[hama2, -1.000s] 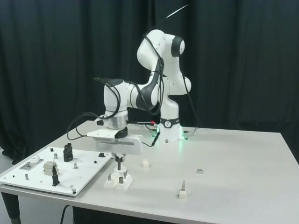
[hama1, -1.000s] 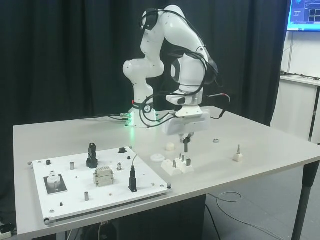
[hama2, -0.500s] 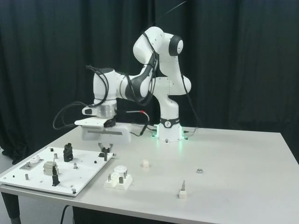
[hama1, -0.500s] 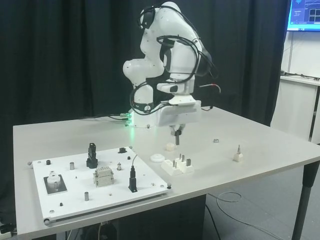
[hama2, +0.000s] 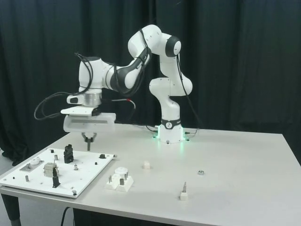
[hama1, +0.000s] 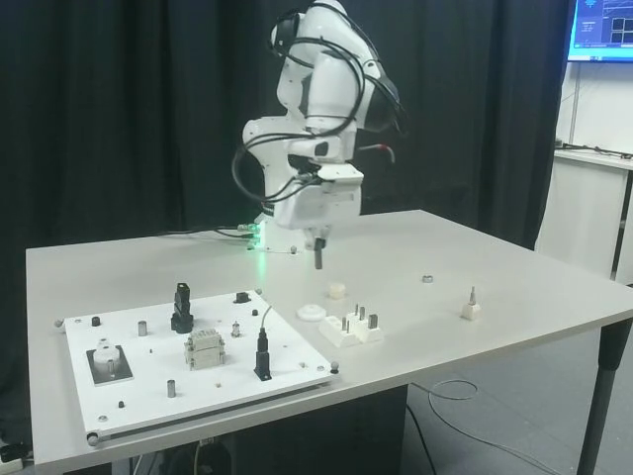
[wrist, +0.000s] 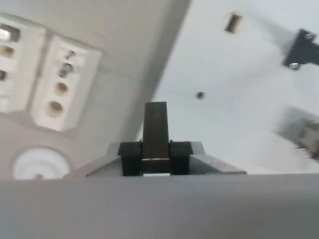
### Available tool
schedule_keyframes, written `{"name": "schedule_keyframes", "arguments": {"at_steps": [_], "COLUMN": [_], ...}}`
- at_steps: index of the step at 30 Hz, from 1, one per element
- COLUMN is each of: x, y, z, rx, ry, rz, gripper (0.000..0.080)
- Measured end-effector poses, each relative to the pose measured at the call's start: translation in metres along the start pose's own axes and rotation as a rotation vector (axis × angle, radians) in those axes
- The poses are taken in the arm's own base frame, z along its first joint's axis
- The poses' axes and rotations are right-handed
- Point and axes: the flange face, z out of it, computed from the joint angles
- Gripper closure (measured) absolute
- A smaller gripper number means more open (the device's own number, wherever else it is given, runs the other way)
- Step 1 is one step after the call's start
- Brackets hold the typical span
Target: Insert square peg 3.
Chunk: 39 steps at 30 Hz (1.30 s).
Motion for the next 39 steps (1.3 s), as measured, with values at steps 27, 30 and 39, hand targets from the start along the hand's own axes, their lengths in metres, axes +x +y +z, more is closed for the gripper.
{"name": "schedule_keyframes", "arguments": {"at_steps": [27,30,39], "x": [0.066,0.071,0.081], "y": [0.092,0.101,0.121], "z": [0.005,0.007,0.014], "rx": [-0.130,-0.141,-0.171], "ry": [0.057,0.058,0.045], "rz": [-0.459,-0.508,-0.727], "gripper": [0.0691,0.0691,0.0691]}}
